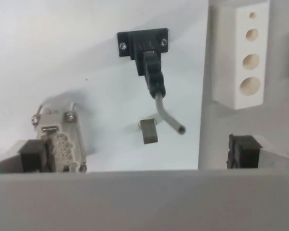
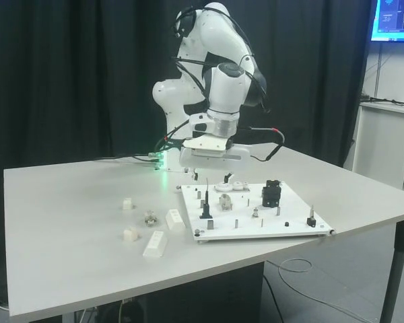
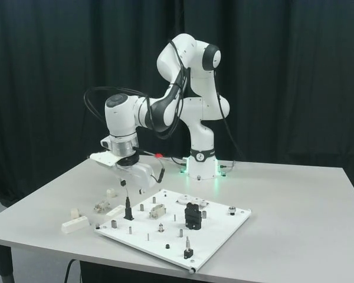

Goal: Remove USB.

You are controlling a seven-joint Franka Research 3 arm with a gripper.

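White flat board (image 2: 256,225) lies on the grey bench (image 2: 67,202), and the black USB plug with its short grey cable stub (image 1: 154,77) stands upright in a black socket block (image 1: 142,42) near the board's edge. The jaws (image 1: 139,156) hang above it, wide apart and holding nothing. A white block with round holes (image 1: 241,53) lies beside the board.

White block with holes (image 1: 242,54), multi-pin connector (image 1: 61,139), loose white blocks (image 2: 156,243) on grey table (image 2: 67,202)
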